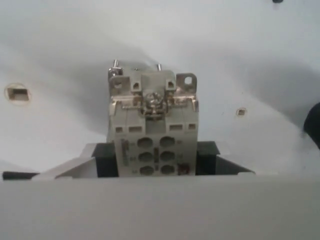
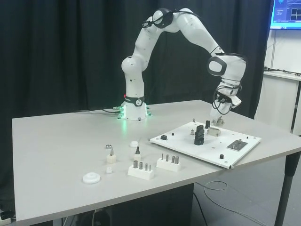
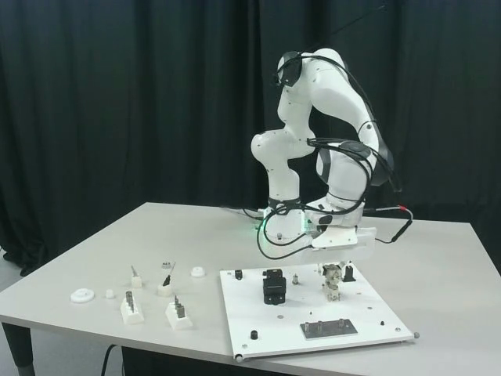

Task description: Insert waterproof.

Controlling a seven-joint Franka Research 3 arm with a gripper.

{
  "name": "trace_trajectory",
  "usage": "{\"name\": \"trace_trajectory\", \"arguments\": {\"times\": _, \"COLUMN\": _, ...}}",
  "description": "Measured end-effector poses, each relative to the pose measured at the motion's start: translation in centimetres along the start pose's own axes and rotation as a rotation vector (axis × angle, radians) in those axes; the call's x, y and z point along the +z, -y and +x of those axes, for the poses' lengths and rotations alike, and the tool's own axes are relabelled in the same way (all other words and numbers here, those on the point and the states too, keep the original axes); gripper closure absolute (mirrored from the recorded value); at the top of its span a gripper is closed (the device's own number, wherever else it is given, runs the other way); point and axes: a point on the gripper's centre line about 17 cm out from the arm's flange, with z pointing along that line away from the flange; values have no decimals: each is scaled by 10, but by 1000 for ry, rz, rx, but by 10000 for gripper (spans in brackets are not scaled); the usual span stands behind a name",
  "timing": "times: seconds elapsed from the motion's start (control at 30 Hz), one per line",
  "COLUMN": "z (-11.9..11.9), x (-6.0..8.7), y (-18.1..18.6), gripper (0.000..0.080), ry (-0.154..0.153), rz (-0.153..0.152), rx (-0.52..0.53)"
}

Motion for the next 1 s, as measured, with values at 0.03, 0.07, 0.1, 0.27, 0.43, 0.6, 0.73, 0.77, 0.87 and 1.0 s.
{"name": "trace_trajectory", "arguments": {"times": 0.03, "z": 0, "x": 0, "y": 1, "gripper": 489, "ry": 8, "rz": -2, "rx": 3}}
{"name": "trace_trajectory", "arguments": {"times": 0.07, "z": 0, "x": 0, "y": 2, "gripper": 489, "ry": 15, "rz": -4, "rx": 6}}
{"name": "trace_trajectory", "arguments": {"times": 0.1, "z": 0, "x": 0, "y": 3, "gripper": 489, "ry": 21, "rz": -6, "rx": 8}}
{"name": "trace_trajectory", "arguments": {"times": 0.27, "z": 0, "x": 3, "y": 8, "gripper": 489, "ry": 41, "rz": -13, "rx": 26}}
{"name": "trace_trajectory", "arguments": {"times": 0.43, "z": -1, "x": 8, "y": 13, "gripper": 489, "ry": 55, "rz": -18, "rx": 37}}
{"name": "trace_trajectory", "arguments": {"times": 0.6, "z": -3, "x": 13, "y": 20, "gripper": 489, "ry": 68, "rz": -20, "rx": 41}}
{"name": "trace_trajectory", "arguments": {"times": 0.73, "z": -4, "x": 16, "y": 25, "gripper": 489, "ry": 75, "rz": -25, "rx": 52}}
{"name": "trace_trajectory", "arguments": {"times": 0.77, "z": -4, "x": 16, "y": 26, "gripper": 489, "ry": 76, "rz": -27, "rx": 57}}
{"name": "trace_trajectory", "arguments": {"times": 0.87, "z": -4, "x": 17, "y": 29, "gripper": 489, "ry": 76, "rz": -31, "rx": 81}}
{"name": "trace_trajectory", "arguments": {"times": 1.0, "z": -4, "x": 17, "y": 32, "gripper": 489, "ry": 75, "rz": -33, "rx": 108}}
